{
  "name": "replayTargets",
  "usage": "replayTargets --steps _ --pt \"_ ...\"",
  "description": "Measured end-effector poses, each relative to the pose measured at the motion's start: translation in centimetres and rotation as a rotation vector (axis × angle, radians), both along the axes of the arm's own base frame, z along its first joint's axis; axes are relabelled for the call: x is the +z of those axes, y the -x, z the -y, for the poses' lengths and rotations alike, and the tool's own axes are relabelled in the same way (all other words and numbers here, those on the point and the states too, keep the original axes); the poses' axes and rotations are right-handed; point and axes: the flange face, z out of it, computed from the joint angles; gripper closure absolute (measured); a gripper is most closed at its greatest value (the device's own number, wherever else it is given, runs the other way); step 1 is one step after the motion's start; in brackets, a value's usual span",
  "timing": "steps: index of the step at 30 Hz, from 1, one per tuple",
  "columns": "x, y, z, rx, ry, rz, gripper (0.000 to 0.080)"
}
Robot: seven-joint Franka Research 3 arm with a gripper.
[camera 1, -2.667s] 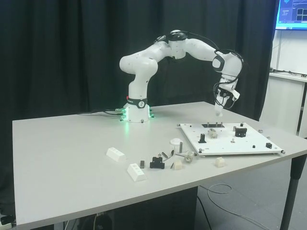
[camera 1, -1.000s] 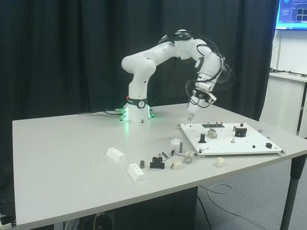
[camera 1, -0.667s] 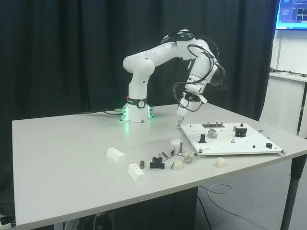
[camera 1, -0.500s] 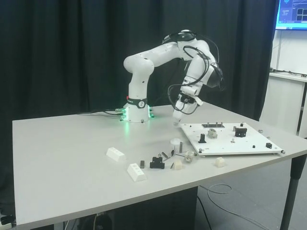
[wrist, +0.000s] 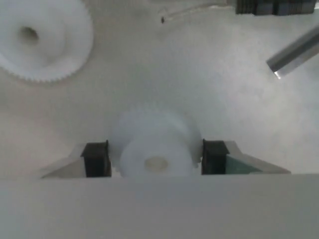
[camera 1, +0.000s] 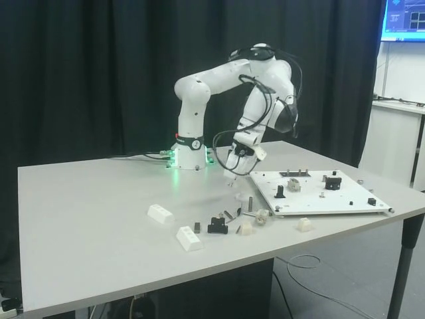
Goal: Place medium gear.
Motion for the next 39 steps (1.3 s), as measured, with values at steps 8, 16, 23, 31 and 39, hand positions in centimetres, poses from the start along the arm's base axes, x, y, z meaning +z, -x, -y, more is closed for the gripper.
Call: replayTargets --steps 8,16,23,31,39 --pt "-2.2 0.4 1.2 -0.014 -0.042 -0.004 0.0406" --pt "-3.9 0.7 1.7 -0.016 -0.059 -0.01 0.0406" --pt "-4.7 0.9 1.7 -0.015 -0.063 -0.015 0.0406" --pt "-4.9 0.9 1.7 -0.016 -0.063 -0.01 0.0406" --pt "-4.5 0.7 1.8 -0.014 -0.054 0.003 0.0146"
